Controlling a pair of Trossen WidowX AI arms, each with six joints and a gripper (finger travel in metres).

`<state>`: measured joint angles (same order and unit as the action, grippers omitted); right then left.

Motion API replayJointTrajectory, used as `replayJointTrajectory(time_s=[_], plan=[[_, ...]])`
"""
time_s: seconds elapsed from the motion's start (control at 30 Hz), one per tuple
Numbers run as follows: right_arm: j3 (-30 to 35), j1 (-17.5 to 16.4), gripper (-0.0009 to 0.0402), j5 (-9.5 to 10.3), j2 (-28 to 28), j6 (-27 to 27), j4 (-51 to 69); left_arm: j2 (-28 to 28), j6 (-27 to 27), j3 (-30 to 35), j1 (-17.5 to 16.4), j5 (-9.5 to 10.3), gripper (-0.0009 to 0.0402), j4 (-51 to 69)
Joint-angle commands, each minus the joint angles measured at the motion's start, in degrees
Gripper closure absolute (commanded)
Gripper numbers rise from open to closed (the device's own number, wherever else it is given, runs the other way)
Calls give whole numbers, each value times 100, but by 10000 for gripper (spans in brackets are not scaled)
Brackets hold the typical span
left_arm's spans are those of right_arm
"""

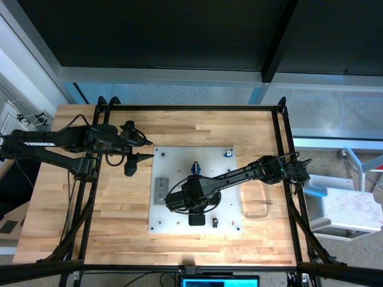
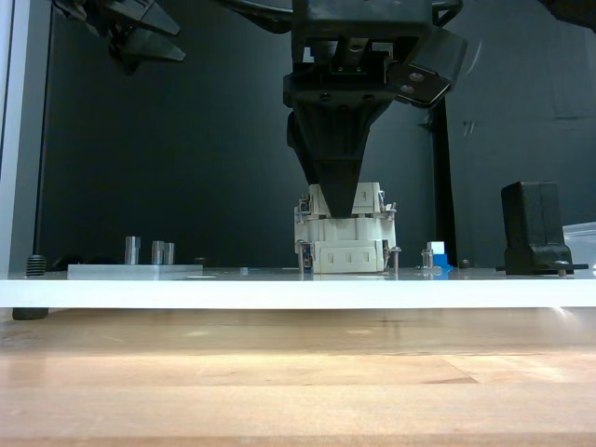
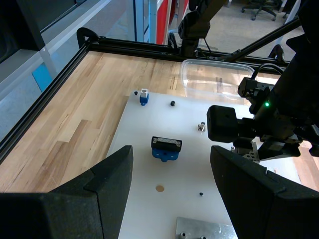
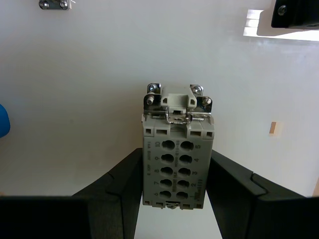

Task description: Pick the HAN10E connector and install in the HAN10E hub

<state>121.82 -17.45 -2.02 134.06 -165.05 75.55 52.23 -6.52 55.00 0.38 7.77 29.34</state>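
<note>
My right gripper [image 1: 192, 203] reaches over the middle of the white plate [image 1: 173, 161] and is shut on the HAN10E connector [image 4: 174, 164], a beige block with several numbered holes held between the two black fingers [image 4: 117, 191]. In the low view the connector [image 2: 377, 197] stands upright directly on top of the HAN10E hub [image 2: 346, 256], touching it. The hub's metal frame and screws [image 4: 177, 102] show just beyond the connector. In the high view the right arm hides both. My left gripper [image 1: 134, 149] hangs open and empty above the plate's left edge, with its fingers [image 3: 107, 191] wide apart.
A grey metal block [image 1: 160, 191] with pegs sits on the plate's left side. A blue socket [image 3: 166, 148] and a small blue part [image 3: 143, 95] lie farther back, and a black part [image 2: 534, 228] stands at the near right. A clear plastic tray [image 1: 257, 200] rests right of the plate.
</note>
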Motion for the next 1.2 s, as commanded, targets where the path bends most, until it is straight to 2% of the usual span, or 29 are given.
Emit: replayJointTrajectory(time_s=[0.03,0.77,0.9,1.2], plan=[[2,-20,357,-31,42,-22,-26,0,0,2,0,0,180,-2],[11,-107,351,-188,17,-50,-57,0,-2,2,0,0,180,-2],[11,-125,313,-199,-4,-50,-70,0,0,2,0,0,179,0],[11,-153,181,-293,-142,-46,-79,0,0,2,-2,0,179,-2]])
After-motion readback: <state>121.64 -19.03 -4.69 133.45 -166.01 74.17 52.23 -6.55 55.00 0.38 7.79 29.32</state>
